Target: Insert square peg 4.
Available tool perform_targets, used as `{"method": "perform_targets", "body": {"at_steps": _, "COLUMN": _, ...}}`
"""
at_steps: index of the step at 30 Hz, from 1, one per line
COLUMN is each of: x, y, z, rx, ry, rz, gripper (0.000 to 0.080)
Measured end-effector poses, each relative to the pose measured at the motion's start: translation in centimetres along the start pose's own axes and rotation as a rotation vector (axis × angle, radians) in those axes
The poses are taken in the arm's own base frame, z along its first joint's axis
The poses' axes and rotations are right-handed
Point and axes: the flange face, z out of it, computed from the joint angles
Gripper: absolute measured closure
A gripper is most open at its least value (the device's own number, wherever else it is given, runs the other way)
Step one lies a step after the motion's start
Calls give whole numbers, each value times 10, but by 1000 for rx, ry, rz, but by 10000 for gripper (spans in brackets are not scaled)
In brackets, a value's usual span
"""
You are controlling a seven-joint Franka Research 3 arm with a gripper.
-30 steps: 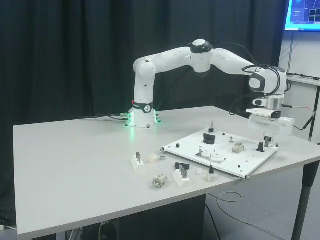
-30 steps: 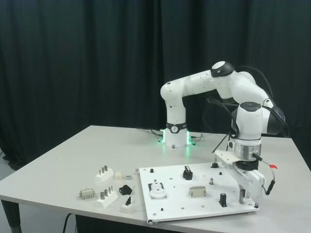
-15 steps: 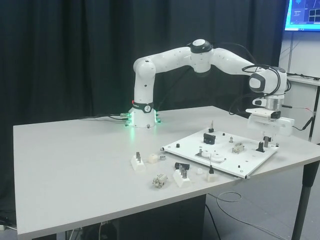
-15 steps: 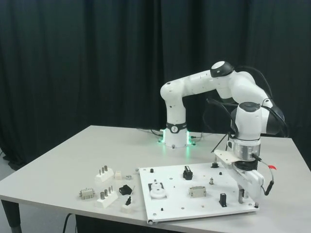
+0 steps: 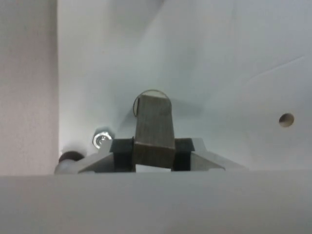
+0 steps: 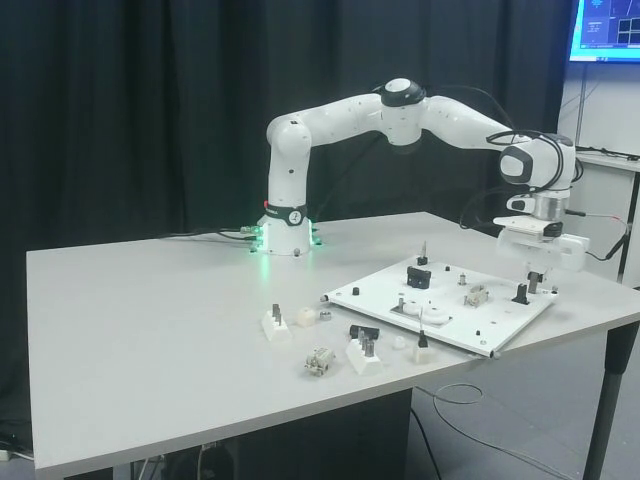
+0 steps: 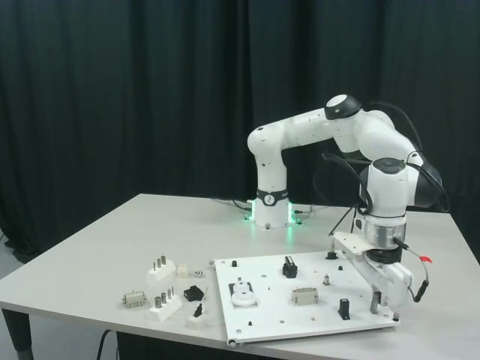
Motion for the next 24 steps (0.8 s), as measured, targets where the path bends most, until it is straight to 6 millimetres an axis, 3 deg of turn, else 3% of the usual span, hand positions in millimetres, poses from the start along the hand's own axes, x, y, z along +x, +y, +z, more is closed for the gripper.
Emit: {"method": "perform_targets", "body": {"at_steps": 24, "x": 6, "y": -9, "z": -3, "rx": 23, "ry": 1, "rz": 10, "gripper": 650}}
